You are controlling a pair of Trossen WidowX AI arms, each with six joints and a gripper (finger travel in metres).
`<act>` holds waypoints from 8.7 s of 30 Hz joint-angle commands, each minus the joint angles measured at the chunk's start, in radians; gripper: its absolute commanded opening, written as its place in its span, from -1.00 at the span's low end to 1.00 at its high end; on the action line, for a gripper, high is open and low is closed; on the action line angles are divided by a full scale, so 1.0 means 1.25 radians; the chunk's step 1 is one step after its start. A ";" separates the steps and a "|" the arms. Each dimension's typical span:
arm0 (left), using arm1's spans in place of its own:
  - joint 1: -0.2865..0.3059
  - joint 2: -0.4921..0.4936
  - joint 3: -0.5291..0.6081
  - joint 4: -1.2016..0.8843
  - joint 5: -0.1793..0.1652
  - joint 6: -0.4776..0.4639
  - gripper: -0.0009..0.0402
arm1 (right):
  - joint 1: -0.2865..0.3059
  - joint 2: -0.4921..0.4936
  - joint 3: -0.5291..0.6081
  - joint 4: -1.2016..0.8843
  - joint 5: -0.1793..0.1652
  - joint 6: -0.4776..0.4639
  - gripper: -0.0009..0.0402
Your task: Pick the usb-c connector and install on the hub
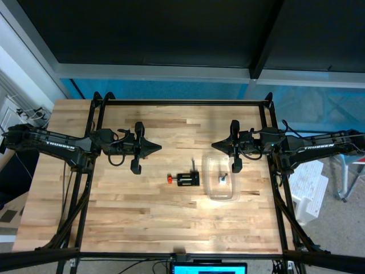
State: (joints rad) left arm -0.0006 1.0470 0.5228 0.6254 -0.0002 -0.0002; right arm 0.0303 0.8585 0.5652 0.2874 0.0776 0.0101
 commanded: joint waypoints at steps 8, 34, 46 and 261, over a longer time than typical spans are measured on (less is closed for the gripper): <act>0.000 0.000 0.000 0.000 0.000 0.000 -0.96 | 0.000 0.000 0.000 0.004 0.000 0.000 -0.96; 0.000 0.000 0.000 0.000 0.000 0.000 -0.96 | 0.009 0.119 0.266 -0.659 0.000 0.031 -0.96; 0.000 0.000 0.000 0.000 0.000 0.000 -0.96 | 0.023 0.264 0.403 -0.905 -0.002 0.037 -0.96; 0.001 0.000 0.000 0.000 0.000 0.000 -0.96 | 0.163 0.630 0.340 -0.827 -0.005 0.153 -0.08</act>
State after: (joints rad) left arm -0.0002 1.0470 0.5228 0.6250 -0.0002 -0.0002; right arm 0.2333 1.6455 0.9901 -0.7464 0.0708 0.2008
